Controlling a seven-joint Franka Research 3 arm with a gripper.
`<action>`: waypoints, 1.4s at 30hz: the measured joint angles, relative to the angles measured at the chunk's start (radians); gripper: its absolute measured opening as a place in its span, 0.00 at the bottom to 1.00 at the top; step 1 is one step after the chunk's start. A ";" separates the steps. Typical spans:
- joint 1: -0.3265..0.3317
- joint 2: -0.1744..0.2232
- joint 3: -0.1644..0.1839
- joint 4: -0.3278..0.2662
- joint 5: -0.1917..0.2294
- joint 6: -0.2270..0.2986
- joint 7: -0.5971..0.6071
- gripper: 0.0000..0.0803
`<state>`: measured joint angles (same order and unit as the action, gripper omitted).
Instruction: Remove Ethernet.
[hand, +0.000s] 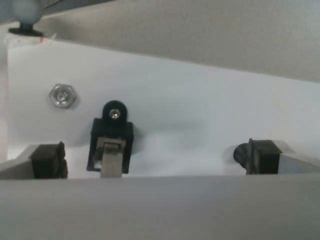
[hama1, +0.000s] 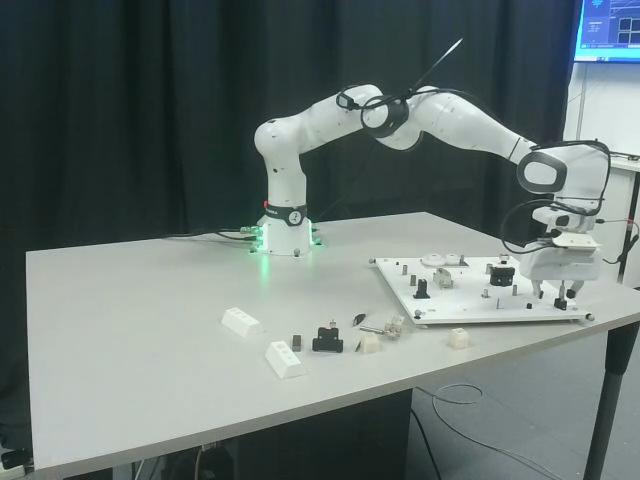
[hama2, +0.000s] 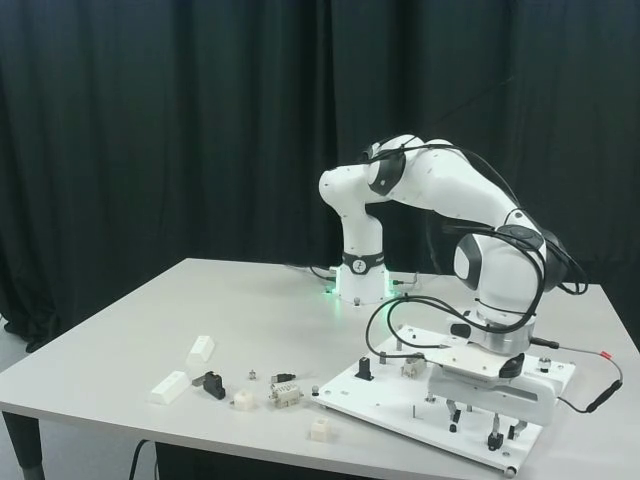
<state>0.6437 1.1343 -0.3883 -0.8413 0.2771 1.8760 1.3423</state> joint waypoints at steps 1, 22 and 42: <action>-0.001 0.000 0.000 0.000 0.000 0.000 0.000 1.00; -0.009 0.000 0.001 0.000 0.007 0.012 0.002 0.85; 0.006 0.000 0.002 0.000 0.048 0.060 0.035 0.10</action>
<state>0.6494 1.1345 -0.3862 -0.8414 0.3252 1.9358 1.3769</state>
